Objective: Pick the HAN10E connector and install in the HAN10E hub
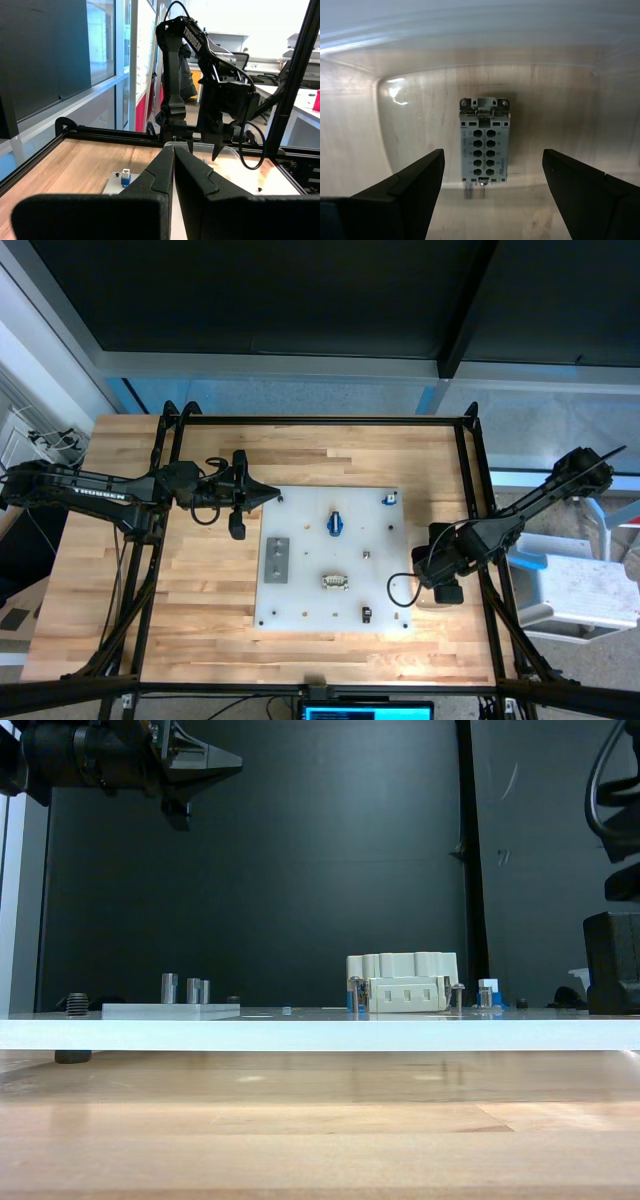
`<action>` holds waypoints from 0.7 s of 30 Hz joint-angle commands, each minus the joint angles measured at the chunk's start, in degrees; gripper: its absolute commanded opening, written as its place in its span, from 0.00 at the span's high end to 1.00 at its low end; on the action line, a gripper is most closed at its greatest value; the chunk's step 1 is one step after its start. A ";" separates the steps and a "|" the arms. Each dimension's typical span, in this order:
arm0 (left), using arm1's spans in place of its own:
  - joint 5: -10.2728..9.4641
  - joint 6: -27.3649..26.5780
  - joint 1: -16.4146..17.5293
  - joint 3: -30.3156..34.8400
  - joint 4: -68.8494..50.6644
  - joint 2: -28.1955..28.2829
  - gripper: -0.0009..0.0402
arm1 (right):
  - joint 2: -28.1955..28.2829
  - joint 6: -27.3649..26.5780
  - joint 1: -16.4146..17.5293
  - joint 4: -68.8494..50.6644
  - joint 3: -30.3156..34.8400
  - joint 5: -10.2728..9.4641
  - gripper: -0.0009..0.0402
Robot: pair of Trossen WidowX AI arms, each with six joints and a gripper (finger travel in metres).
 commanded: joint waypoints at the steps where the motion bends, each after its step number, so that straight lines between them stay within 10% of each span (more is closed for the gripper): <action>1: 0.02 0.00 0.02 0.00 0.00 0.02 0.98 | 1.25 -0.15 0.20 1.73 -0.74 0.00 0.31; 21: 0.02 0.00 0.02 0.00 0.02 0.02 0.98 | 1.70 -0.15 0.42 7.58 -5.53 0.02 0.36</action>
